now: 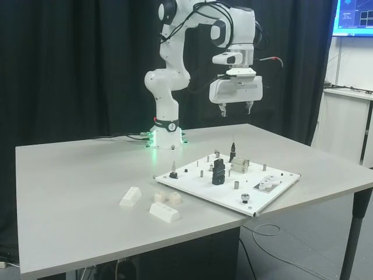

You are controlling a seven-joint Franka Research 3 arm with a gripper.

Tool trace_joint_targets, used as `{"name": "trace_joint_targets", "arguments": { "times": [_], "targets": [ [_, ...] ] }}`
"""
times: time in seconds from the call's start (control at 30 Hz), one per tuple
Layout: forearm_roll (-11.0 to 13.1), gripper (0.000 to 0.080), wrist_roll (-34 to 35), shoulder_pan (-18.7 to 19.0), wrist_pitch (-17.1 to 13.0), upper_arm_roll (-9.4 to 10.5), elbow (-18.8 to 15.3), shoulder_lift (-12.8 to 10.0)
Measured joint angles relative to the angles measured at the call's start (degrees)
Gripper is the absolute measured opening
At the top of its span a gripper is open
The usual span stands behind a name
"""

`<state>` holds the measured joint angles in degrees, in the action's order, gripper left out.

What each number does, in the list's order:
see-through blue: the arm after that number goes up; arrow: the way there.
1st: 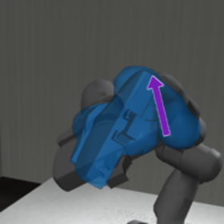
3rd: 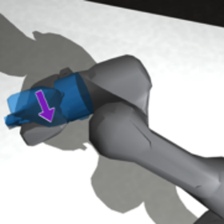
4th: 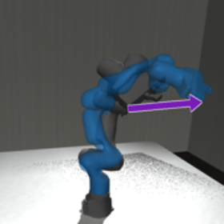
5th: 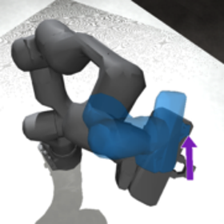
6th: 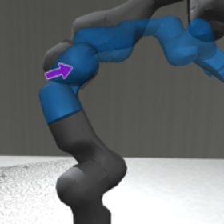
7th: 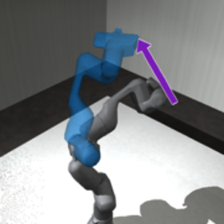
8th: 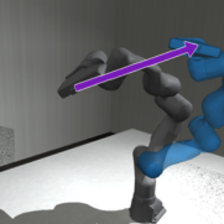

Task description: Remove D-SUB.

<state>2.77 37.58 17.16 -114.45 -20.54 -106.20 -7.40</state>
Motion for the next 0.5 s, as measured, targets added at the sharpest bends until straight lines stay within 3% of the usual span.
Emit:
{"name": "trace_joint_targets", "arguments": {
  "times": [0.5],
  "targets": [
    [0.8,0.08,0.6,0.1,2.0,0.45,3.0,-0.9]
  ]
}}
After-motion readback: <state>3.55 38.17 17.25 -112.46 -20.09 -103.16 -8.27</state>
